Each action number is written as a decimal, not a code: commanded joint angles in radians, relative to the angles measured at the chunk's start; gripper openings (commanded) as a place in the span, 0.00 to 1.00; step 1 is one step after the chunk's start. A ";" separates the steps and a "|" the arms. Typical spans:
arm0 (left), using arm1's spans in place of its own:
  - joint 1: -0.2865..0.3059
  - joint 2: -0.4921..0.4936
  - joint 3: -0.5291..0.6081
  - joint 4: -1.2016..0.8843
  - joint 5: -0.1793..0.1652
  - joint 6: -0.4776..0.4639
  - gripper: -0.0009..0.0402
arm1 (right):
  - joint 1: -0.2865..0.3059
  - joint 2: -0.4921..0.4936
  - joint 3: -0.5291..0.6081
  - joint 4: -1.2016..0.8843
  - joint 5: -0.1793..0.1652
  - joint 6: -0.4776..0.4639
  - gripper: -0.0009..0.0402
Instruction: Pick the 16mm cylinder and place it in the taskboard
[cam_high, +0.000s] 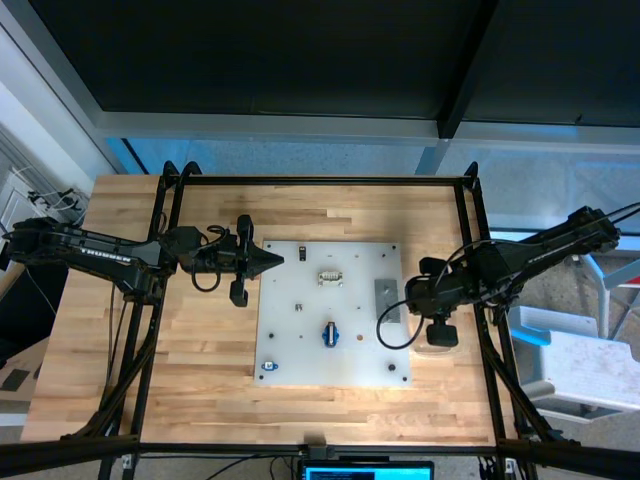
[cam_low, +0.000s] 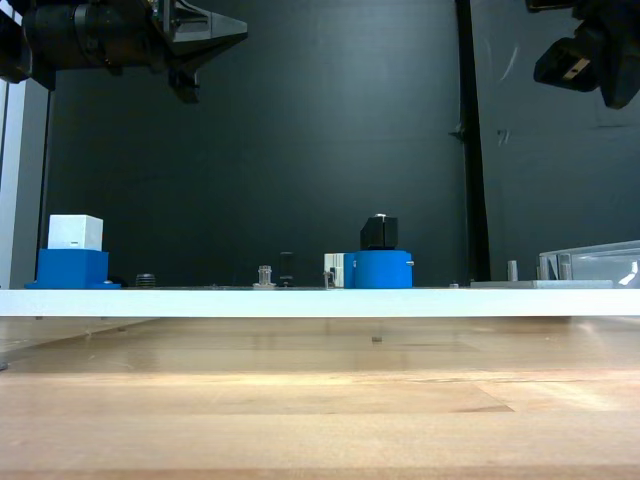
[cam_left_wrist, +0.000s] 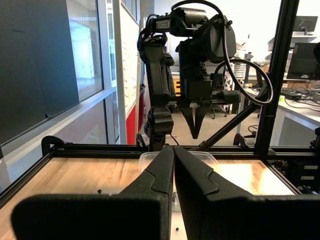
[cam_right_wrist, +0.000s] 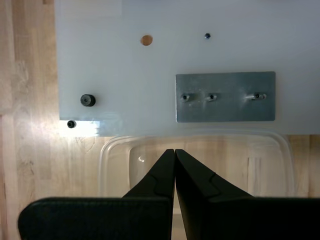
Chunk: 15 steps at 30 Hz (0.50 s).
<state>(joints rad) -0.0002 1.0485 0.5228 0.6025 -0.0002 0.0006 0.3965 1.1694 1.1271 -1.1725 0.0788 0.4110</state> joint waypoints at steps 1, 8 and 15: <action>0.000 0.000 0.000 0.000 0.000 0.000 0.02 | 0.023 0.000 -0.011 -0.002 0.001 0.006 0.02; 0.000 0.001 0.000 0.000 0.000 0.000 0.02 | 0.071 0.000 -0.053 -0.009 0.007 0.039 0.02; 0.000 0.000 0.000 0.000 0.000 0.000 0.02 | 0.112 0.000 -0.076 -0.050 0.007 0.072 0.02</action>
<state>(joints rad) -0.0002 1.0489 0.5228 0.6025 -0.0002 0.0006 0.5034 1.1694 1.0542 -1.2121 0.0849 0.4725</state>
